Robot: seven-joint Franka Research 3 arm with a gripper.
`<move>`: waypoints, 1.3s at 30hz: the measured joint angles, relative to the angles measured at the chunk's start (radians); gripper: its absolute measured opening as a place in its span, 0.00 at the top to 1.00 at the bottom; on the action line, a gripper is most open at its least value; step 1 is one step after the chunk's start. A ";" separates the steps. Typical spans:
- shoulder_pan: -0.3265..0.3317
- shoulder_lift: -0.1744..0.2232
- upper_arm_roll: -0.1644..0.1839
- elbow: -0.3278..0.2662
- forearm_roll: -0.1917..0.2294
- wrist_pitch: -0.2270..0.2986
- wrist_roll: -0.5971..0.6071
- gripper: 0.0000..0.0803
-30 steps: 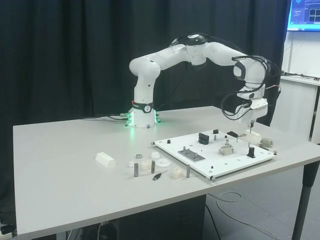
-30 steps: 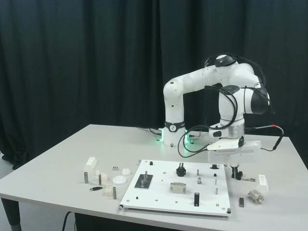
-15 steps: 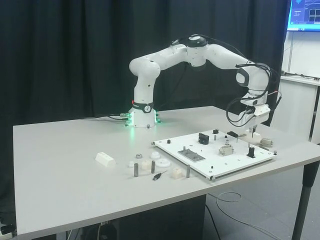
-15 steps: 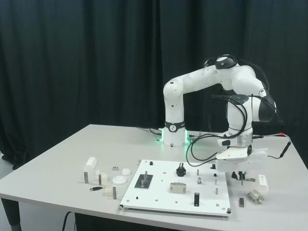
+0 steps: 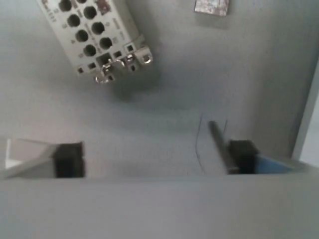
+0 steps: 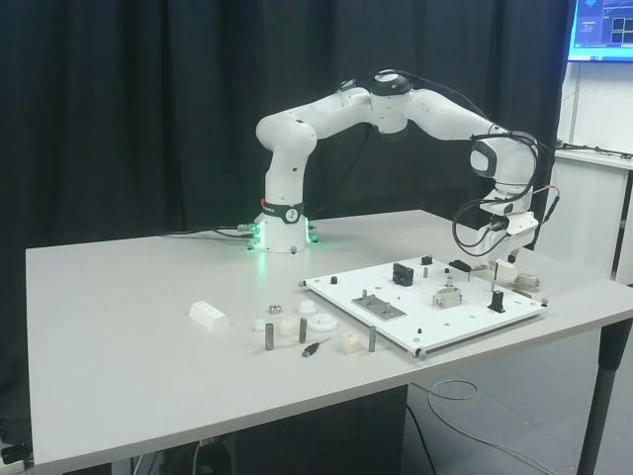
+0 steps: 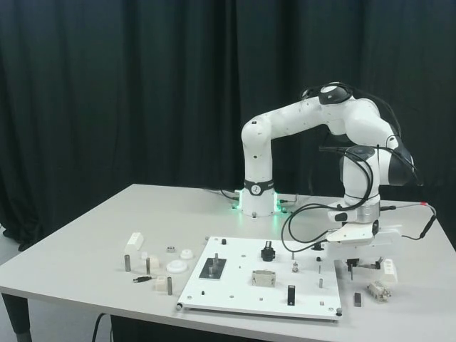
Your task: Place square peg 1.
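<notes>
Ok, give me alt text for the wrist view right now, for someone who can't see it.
The open gripper, both black fingertips visible and nothing between them, hangs over the bare grey table. Beyond it lies a grey multi-pin connector block with rows of round holes and a metal latch; a small grey square piece sits at the picture's edge.

text: none legible | labels: none | numbers: none | signs: none
</notes>
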 joint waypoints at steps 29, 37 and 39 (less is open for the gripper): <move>-0.007 0.000 0.017 0.038 -0.002 -0.002 0.011 0.00; -0.006 0.000 0.032 0.043 -0.003 -0.002 0.013 0.00; -0.006 0.000 0.037 0.044 -0.004 -0.002 0.013 0.00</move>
